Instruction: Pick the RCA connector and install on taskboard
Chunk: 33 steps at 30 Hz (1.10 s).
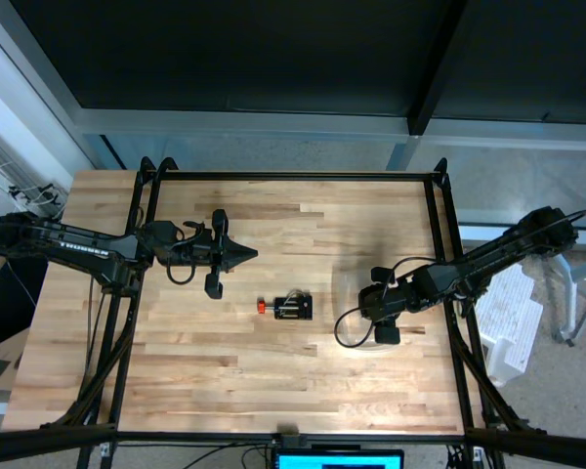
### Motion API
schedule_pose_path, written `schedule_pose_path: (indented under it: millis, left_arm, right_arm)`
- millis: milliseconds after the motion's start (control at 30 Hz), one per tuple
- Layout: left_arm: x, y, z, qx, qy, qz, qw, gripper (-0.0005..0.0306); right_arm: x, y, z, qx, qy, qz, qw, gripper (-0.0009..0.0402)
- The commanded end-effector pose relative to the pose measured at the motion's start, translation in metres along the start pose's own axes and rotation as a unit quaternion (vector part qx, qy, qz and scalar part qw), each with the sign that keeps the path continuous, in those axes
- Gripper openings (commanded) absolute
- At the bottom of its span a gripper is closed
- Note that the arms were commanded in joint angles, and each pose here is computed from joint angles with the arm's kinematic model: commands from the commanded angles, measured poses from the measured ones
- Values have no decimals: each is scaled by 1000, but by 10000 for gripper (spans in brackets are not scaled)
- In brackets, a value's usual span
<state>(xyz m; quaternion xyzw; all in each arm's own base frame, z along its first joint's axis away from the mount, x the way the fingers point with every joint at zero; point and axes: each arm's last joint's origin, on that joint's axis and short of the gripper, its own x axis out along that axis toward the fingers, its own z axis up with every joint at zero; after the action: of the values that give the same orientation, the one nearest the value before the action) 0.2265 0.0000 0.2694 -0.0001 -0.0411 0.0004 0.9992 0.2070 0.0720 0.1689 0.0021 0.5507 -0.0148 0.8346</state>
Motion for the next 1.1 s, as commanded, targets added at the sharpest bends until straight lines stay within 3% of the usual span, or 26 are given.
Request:
schedule_pose_path:
  millis: [33, 600, 1100]
  left_arm:
    - [0, 0, 0, 0, 0, 0, 1000, 0]
    - [0, 0, 0, 0, 0, 0, 1000, 0]
    - [0, 0, 0, 0, 0, 0, 1000, 0]
  right_arm:
    - [0, 0, 0, -2, 1, 1, 1000, 147]
    - [0, 1, -1, -9, 7, 8, 1000, 103]
    - [0, 1, -1, -9, 7, 7, 1000, 33]
